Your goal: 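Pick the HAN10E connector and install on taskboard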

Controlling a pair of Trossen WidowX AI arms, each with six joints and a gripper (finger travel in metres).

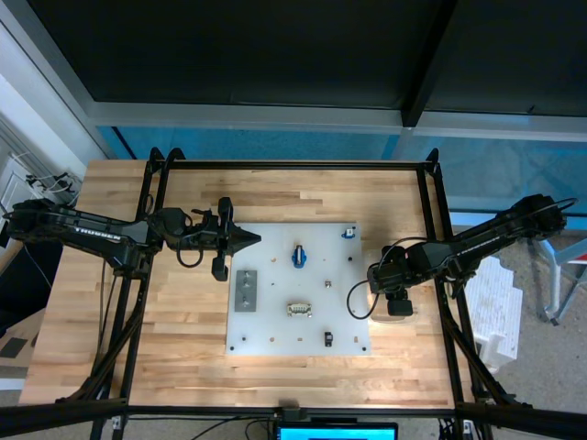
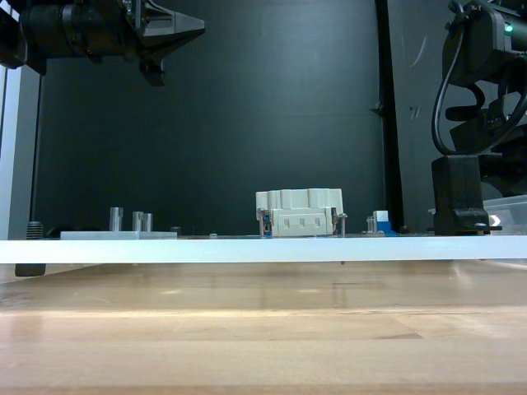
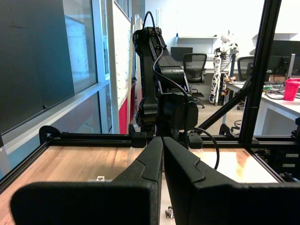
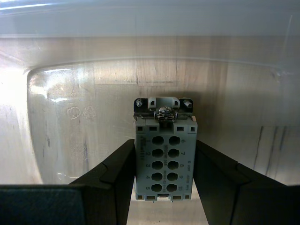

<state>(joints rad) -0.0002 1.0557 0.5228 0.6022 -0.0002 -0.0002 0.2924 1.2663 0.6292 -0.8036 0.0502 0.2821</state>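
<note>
The HAN10E connector (image 4: pixel 164 136), a pale grey-beige block with two rows of round contact holes and a metal clamp at its end, sits between the pads of my right gripper (image 4: pixel 165 147), which is shut on its sides. It is inside the clear plastic tray (image 4: pixel 61 103), to the right of the white taskboard (image 1: pixel 275 246). From above, my right gripper (image 1: pixel 400 303) hangs over that tray (image 1: pixel 404 317) and hides the connector. My left gripper (image 1: pixel 251 240) is shut and empty, held high over the board's far left corner, also seen at table height (image 2: pixel 196 31).
On the taskboard stand a grey metal block with holes (image 1: pixel 247 290), a blue upright part (image 1: pixel 299 256), a beige socket housing (image 1: pixel 297 311) and a small black part (image 1: pixel 330 340). A black frame (image 1: pixel 293 166) rings the wooden table.
</note>
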